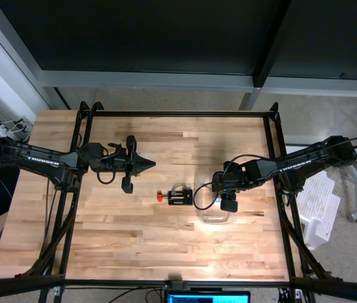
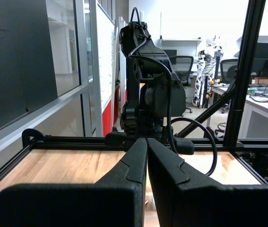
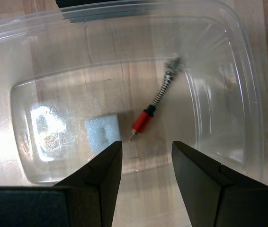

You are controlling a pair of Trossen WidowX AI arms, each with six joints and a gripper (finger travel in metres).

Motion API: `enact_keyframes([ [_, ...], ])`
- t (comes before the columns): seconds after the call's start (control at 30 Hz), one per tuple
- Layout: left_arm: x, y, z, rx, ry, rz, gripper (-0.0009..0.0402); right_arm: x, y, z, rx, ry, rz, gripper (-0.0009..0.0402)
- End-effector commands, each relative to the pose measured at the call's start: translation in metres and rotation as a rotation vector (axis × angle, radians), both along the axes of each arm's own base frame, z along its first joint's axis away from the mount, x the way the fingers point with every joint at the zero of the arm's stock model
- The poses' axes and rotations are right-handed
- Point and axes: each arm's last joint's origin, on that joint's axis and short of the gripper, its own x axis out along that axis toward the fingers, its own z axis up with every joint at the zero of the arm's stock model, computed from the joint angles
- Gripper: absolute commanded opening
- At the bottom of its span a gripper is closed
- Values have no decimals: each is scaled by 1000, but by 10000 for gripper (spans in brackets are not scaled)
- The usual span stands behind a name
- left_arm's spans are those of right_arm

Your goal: Remove the RCA connector from the receptacle and place in the container

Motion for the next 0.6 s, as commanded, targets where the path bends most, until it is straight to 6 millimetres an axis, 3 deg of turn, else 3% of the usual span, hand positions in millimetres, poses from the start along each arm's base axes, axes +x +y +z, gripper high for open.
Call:
enact_keyframes([
  [0.03, 0, 0, 0, 0, 0, 0, 0, 1, 0, 5, 1, -2, 1, 141],
  [0.2, 0, 0, 0, 0, 0, 0, 0, 6, 0, 30, 30, -24, 34, 135],
  [0.37, 0, 0, 0, 0, 0, 0, 0, 10, -6, 68, 21, -134, 66, 124],
  [0.6, 0, 0, 0, 0, 0, 0, 0, 4, -31, 117, -21, -313, 57, 95],
])
